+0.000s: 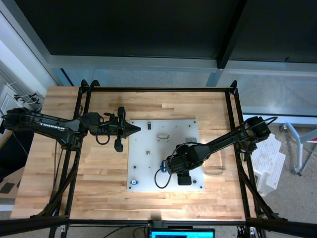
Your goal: Remove the 16mm cylinder and place in the container
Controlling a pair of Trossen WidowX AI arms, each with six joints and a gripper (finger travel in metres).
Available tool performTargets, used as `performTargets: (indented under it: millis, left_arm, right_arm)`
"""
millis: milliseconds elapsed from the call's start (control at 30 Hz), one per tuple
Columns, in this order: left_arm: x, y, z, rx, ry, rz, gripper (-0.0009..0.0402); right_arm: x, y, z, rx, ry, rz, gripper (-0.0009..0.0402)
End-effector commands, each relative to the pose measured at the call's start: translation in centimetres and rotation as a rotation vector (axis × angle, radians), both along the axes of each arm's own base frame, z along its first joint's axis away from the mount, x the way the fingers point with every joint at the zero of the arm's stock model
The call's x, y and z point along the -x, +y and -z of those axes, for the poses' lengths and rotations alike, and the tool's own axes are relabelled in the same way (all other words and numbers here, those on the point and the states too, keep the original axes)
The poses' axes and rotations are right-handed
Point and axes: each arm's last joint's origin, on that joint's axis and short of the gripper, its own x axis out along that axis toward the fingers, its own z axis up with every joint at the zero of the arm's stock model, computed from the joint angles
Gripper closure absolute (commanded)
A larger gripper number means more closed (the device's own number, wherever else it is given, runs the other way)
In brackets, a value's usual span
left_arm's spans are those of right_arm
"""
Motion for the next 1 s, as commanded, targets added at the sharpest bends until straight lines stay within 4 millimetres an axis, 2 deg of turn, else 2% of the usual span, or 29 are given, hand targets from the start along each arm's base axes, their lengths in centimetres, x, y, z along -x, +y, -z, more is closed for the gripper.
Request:
performTargets:
  millis: [33, 733, 1000]
  left_arm:
    - [-0.01, 0.01, 0.0, 0.0, 0.0, -0.001, 0.0393]
    - [-0.01, 0.01, 0.0, 0.0, 0.0, 0.0, 0.0393]
    - [-0.01, 0.0, 0.0, 0.0, 0.0, 0.0, 0.0393]
  right_arm:
    - [-0.03, -0.02, 0.02, 0.005, -0.003, -0.008, 0.0221]
    - [0.1, -0.17, 0.31, 0.015, 0.003, -0.019, 0.0345]
    - [0.09, -0.18, 0.31, 0.015, 0.003, -0.019, 0.0377]
